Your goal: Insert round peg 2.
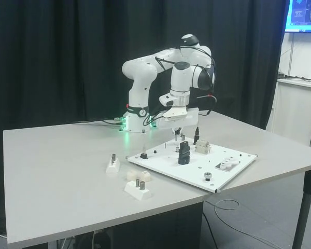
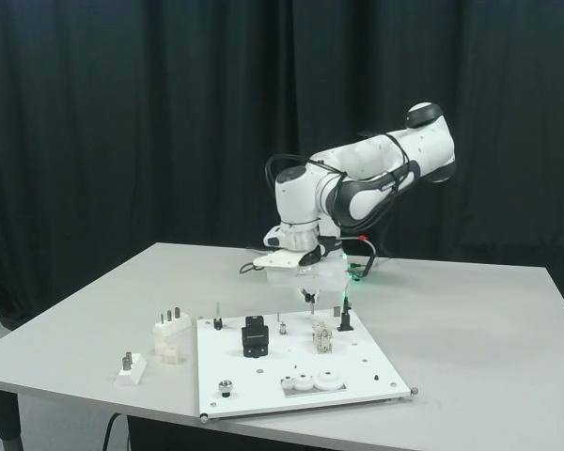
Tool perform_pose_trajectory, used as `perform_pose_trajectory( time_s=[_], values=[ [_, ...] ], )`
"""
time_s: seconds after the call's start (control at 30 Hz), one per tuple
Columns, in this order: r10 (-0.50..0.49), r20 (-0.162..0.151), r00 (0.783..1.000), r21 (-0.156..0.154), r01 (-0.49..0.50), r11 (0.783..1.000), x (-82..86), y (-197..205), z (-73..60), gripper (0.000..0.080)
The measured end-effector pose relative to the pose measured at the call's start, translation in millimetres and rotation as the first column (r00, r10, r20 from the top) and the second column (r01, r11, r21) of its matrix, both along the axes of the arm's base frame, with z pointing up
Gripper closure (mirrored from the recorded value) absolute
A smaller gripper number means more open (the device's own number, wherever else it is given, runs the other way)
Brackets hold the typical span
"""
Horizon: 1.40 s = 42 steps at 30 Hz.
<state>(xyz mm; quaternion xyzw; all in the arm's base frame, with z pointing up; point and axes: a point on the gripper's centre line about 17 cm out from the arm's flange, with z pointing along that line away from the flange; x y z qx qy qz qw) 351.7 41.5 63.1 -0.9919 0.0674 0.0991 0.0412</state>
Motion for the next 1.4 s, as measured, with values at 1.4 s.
perform_pose_trajectory(
  time_s=[1.4],
  values=[
    [-0.28,0.064,0.958,-0.235,0.287,0.929,8.1,-31,11.7,0.0733]
  ],
)
